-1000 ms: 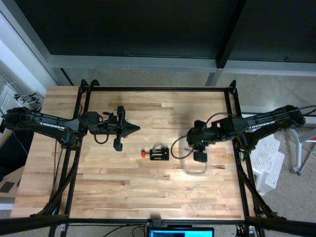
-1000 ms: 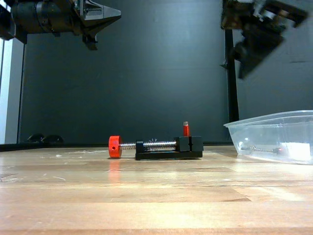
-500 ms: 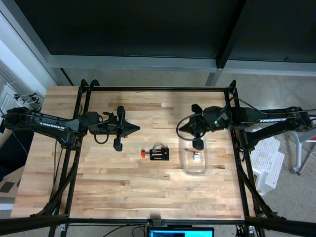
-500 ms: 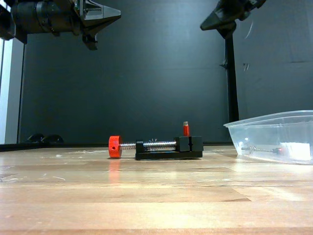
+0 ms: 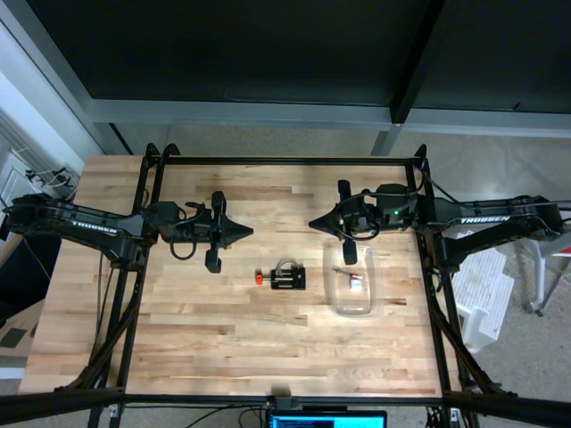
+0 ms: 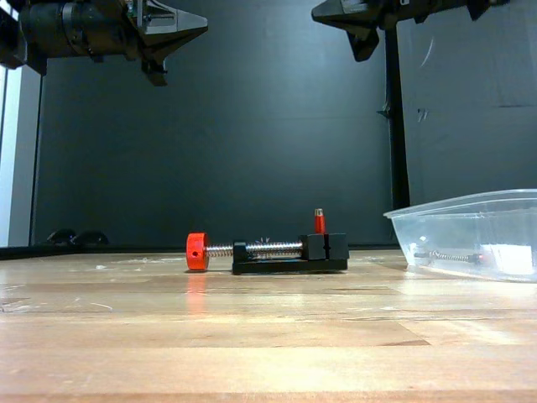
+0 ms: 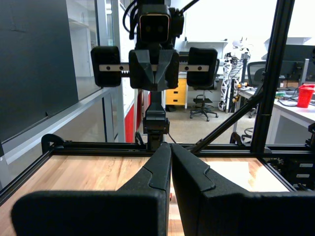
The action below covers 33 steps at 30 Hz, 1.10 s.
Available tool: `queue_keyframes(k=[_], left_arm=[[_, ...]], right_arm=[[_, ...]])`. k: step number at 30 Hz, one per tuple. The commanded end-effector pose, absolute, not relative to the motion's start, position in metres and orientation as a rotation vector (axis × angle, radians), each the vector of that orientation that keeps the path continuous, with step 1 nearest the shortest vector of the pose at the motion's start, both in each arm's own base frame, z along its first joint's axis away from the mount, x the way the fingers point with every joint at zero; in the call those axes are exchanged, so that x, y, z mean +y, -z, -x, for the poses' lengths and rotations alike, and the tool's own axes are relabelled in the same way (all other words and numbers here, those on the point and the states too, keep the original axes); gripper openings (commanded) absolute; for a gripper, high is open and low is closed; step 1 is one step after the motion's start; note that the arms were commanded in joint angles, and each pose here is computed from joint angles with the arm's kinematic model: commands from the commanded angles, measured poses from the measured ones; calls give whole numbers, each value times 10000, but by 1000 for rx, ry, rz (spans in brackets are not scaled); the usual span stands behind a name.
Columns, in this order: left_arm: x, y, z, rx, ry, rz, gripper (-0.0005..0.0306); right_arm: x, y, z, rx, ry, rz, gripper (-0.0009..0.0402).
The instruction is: Remove the RCA connector from the receptacle and place in the container
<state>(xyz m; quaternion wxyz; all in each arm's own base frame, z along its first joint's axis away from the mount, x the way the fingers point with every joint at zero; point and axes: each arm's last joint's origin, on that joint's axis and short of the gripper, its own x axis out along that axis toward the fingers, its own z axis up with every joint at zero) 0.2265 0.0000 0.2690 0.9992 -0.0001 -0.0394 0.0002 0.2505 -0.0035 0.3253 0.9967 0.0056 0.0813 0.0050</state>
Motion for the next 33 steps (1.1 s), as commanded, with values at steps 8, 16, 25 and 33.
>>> queue_keyframes(k=[8,16,25,33], left_arm=[[0,-2690,-2265,-78,0,0,0],[0,-2690,-2265,-78,0,0,0],[0,-2690,-2265,-78,0,0,0],[1,-2690,-2265,-78,-1,0,0]], right_arm=[[-23,-3068,-2385,-63,-10,-47,0],[-22,-2910,-2311,-60,9,-48,0],[1,-2969,-2329,-24,8,-43,0],[-4,-2955,-2329,-6,30,-20,0]])
